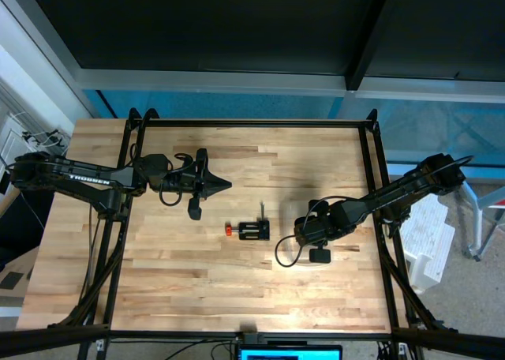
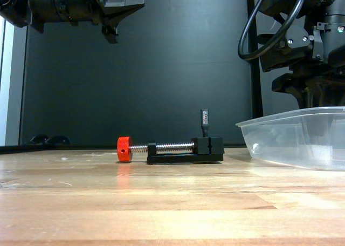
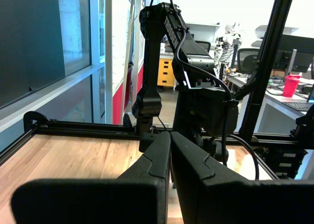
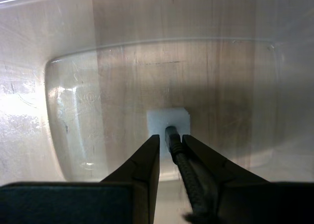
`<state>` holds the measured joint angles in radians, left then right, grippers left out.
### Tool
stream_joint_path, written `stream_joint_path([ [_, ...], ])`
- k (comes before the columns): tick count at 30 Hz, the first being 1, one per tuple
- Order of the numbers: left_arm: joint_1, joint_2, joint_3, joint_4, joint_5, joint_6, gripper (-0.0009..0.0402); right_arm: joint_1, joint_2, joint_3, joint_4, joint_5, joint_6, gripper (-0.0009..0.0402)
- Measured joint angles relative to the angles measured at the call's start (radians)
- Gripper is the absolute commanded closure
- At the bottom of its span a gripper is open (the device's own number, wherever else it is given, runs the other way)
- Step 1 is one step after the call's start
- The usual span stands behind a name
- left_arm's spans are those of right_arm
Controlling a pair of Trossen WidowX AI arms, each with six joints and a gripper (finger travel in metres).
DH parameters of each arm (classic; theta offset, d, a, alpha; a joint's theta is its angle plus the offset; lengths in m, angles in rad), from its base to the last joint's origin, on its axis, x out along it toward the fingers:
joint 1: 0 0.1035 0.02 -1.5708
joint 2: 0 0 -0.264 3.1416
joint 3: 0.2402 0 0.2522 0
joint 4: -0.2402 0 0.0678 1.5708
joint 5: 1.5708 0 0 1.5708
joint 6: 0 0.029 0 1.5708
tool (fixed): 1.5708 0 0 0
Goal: Pick the usb-c connector and install on the hub
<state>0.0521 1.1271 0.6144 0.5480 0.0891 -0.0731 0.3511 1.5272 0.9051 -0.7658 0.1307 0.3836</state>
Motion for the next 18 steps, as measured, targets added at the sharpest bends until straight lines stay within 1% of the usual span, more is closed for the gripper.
stream_joint_path([
  [13, 0.000, 0.000, 0.000, 0.000, 0.000, 0.000, 0.0393, 0.000, 0.000, 0.000, 0.000, 0.000, 0.000, 0.0393],
  [18, 0.000, 0.000, 0.000, 0.000, 0.000, 0.000, 0.0393, 0.000, 0.000, 0.000, 0.000, 0.000, 0.000, 0.0392],
])
